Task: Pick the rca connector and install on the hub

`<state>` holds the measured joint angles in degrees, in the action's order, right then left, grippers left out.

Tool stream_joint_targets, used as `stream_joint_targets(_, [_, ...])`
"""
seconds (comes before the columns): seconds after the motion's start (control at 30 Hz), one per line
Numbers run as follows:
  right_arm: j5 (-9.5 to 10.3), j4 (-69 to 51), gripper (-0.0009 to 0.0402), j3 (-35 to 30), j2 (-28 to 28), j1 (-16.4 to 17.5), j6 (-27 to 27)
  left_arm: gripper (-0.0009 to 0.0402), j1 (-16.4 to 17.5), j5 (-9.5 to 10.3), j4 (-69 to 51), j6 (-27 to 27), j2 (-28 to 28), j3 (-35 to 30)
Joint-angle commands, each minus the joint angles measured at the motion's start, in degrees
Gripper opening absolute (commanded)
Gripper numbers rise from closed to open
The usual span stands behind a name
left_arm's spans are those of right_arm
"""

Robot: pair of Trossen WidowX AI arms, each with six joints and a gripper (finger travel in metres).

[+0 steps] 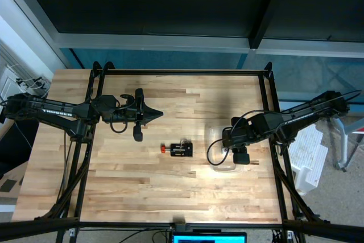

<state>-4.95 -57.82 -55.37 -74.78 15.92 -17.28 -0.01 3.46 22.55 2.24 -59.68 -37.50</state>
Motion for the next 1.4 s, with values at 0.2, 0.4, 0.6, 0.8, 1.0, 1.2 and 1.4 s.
stream_joint_targets(0.2, [0.00,1.3,0.0158,0.0,-2.7,0.2,0.0,0.0000,0.0,0.00,0.0,0.0,0.0,0.0])
stream_joint_targets(0.4, [0.02,3.0,0.0158,0.9,-5.0,0.3,-0.3,0.0000,0.0,0.00,0.0,0.0,0.0,0.0])
stream_joint_targets(0.6, [0.02,6.0,0.0157,2.6,-7.0,0.8,-0.5,0.0000,0.0,0.00,0.0,0.0,0.0,0.0])
stream_joint_targets(0.8, [0.00,8.1,0.0157,3.6,-9.3,1.4,-0.3,0.0000,0.0,0.00,0.0,0.0,0.0,0.0])
stream_joint_targets(1.0, [-0.07,11.2,0.0157,4.9,-10.3,1.5,-0.2,0.0000,0.0,0.00,-0.1,0.0,0.0,0.0])
stream_joint_targets(1.2, [-0.04,14.2,0.0157,6.8,-10.3,1.7,-0.5,0.0000,0.0,0.00,0.0,0.0,0.0,0.0])
stream_joint_targets(1.4, [-0.04,14.6,0.0133,6.9,-10.3,1.7,-0.5,0.0000,0.0,0.00,0.0,0.0,0.0,0.0])
